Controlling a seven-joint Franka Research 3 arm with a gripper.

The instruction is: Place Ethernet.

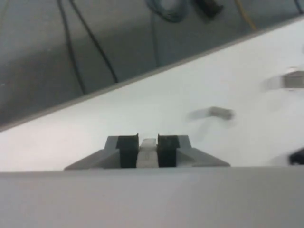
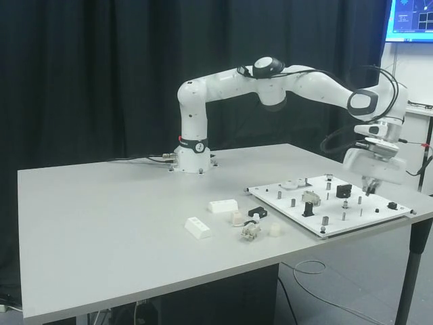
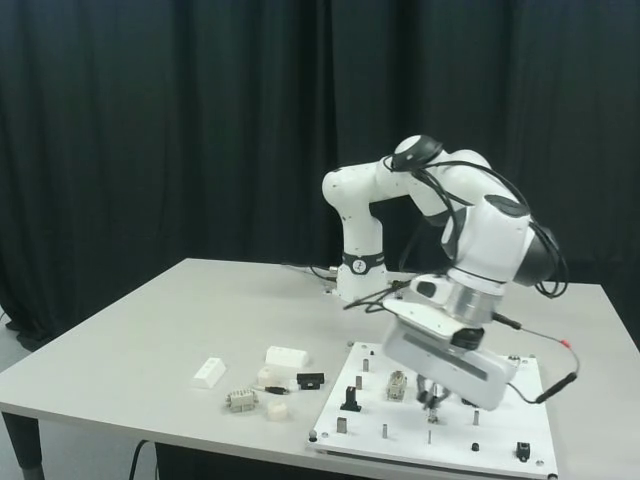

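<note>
Ethernet plug, a small grey piece [image 1: 148, 152], sits pinched between the two black fingers of the pincer [image 1: 147, 151], which is closed on it. The pincer [image 2: 371, 184] hangs just above the white square board [image 2: 379, 215] with small fixtures, near the edge of the grey table [image 2: 101, 217].

Small fixtures [image 2: 309, 201] crowd the white board [image 2: 379, 217]; grey table [image 2: 101, 217] beside open

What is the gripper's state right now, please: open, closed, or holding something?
Gripper: closed on a small grey part, presumably the Ethernet plug, above the white board.
</note>
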